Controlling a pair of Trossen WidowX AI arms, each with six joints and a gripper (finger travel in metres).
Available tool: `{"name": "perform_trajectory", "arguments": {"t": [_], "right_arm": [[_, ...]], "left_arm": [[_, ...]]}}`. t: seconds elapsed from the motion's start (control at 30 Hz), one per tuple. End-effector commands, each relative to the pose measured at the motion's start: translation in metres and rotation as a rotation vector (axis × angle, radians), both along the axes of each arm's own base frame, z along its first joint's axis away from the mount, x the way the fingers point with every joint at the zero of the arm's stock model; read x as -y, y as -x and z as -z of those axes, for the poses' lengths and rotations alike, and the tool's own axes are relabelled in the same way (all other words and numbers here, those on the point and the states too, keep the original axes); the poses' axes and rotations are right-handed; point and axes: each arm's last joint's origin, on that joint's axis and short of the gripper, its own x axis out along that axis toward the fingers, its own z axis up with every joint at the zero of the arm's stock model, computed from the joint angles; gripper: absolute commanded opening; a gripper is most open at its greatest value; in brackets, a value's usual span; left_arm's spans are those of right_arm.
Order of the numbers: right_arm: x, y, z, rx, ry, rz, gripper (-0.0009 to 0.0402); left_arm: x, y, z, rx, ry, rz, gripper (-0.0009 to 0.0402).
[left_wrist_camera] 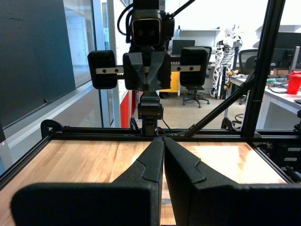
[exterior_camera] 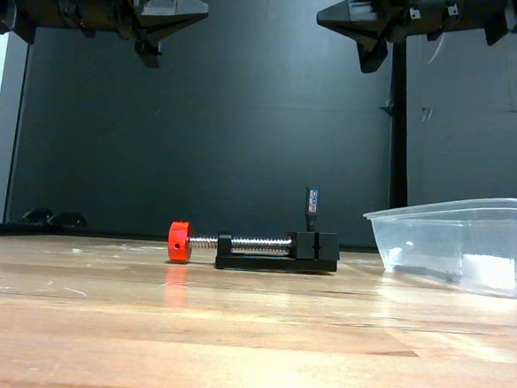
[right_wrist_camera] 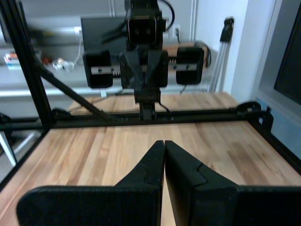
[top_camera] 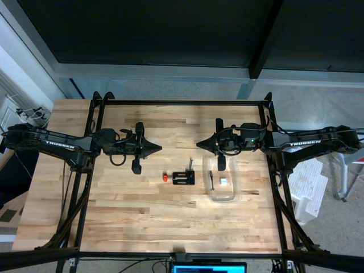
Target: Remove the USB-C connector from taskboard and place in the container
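The taskboard point(top_camera: 182, 178) is a small black block lying mid-table, with a red-orange knob point(exterior_camera: 179, 241) at its left end. A thin grey pin point(exterior_camera: 311, 207) stands upright at its other end. The clear container point(top_camera: 228, 196) sits just right of it. Inside lie a slim black stick, the USB-C connector point(top_camera: 211, 180), and a small white square piece point(top_camera: 224, 182). My left gripper point(top_camera: 159, 149) hangs shut and empty, high above the table left of the board. My right gripper point(top_camera: 198, 144) is also shut and empty, up high, facing it across a gap.
A black frame point(top_camera: 182, 103) runs around the table's edges. Both arms reach inward from the sides well above the wood. A laptop edge point(top_camera: 207, 265) shows at the near side.
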Motion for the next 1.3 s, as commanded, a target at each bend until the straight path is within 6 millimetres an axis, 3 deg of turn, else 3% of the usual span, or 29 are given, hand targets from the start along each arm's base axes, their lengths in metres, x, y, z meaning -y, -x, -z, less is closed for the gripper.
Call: {"name": "perform_trajectory", "arguments": {"t": [0.03,0.7,1.3], "right_arm": [[0.001,0.001,0.003,0.029,-0.003,-0.001,0.0],[0.002,0.007,0.024,0.115,-0.023,-0.005,0.0],[0.001,0.007,0.025,0.116,-0.028,-0.023,0.0]], "left_arm": [[0.0,0.0,0.0,0.0,0.0,0.0,0.0],[0.0,0.0,0.0,0.0,0.0,0.0,0.0],[0.0,0.0,0.0,0.0,0.0,0.0,0.0]]}}
